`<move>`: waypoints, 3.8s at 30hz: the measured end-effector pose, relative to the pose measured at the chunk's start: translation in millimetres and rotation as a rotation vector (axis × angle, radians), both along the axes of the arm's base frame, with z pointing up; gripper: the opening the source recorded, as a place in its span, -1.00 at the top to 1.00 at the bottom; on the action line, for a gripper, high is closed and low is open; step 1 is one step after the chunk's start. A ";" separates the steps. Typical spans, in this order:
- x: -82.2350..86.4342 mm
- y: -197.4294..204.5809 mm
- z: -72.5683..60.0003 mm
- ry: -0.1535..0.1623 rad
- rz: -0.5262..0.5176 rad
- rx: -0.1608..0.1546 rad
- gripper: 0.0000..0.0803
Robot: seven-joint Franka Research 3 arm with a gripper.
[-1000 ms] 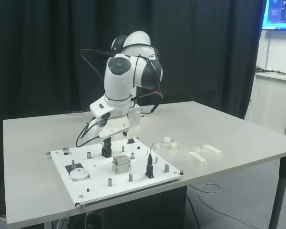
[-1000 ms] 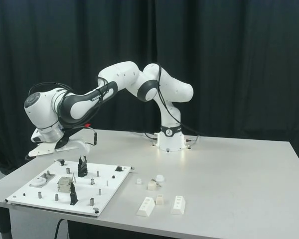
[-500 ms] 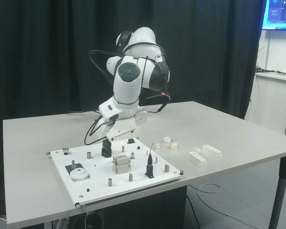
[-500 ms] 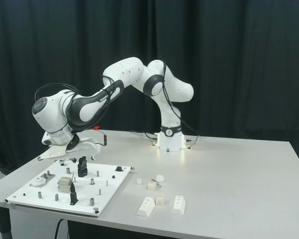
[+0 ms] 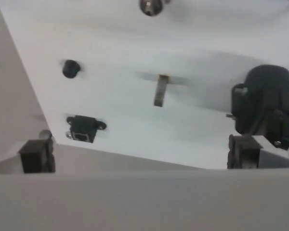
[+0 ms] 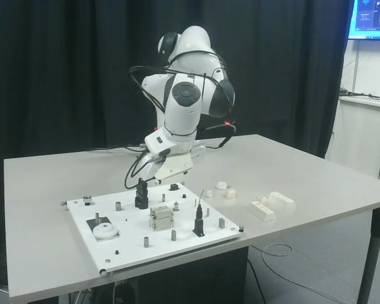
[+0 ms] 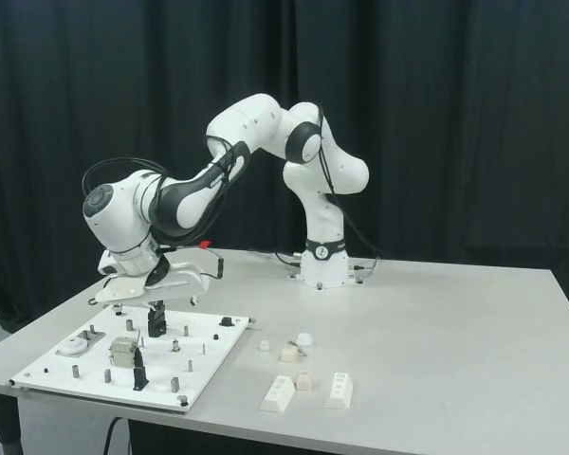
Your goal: Pick small gear.
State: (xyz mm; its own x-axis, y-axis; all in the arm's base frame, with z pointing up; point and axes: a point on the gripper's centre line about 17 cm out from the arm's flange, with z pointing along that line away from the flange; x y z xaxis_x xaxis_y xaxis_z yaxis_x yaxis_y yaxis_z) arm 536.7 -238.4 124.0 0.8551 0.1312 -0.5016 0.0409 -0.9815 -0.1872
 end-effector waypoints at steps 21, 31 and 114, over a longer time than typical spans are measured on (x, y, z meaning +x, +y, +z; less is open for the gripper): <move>-6.0 49.2 -9.2 -0.097 -0.134 -0.092 -0.99; -11.2 75.0 -18.3 -0.165 -0.183 -0.128 -0.99; -52.3 169.3 -97.6 -0.469 -0.542 -0.294 -0.99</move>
